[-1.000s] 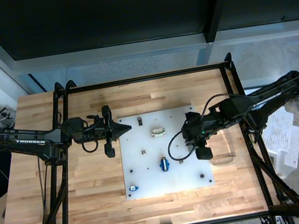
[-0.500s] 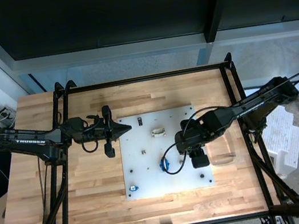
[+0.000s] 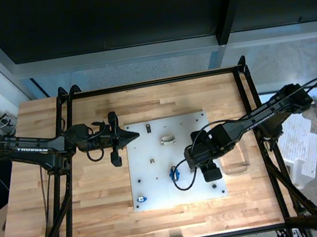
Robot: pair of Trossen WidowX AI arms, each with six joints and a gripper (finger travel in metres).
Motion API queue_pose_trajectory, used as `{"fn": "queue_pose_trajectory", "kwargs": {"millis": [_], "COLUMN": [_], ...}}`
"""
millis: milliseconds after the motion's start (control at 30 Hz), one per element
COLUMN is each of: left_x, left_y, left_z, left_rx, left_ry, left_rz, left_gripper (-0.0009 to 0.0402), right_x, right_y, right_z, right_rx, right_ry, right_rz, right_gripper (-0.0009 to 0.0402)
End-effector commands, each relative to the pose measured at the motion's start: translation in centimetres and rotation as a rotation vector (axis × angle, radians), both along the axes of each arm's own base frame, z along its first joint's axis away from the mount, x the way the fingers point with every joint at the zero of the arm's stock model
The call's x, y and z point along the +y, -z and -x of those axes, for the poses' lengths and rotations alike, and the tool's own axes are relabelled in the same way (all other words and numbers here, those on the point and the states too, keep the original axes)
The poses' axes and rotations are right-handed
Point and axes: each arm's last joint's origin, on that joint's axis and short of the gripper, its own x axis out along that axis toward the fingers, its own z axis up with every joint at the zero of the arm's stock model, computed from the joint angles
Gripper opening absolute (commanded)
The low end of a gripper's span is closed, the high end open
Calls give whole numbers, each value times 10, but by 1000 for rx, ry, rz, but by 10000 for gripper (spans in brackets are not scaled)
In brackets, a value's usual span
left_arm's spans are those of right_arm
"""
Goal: Remove the 16mm cylinder and place in the container
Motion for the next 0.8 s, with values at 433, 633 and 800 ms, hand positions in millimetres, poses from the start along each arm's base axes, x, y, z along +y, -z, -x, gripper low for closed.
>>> {"fn": "queue_pose_trajectory", "kwargs": {"millis": [433,633,800], "left_x": [0,0,0], "left_y": [0,0,0], "left_z": [0,0,0], "left_rx": [-1,-1,-1], "left_ry": [0,0,0], "left_rz": [0,0,0], "left_gripper": [0,0,0], "right_x": [9,12,13], "right_y": [20,28,31], "right_z": [-10,-15,-16], "right_rx": [34,41,44], "right_ry": [-15,-19,-20], "right_rz": [12,14,15], "right_gripper": [247,247,247]}}
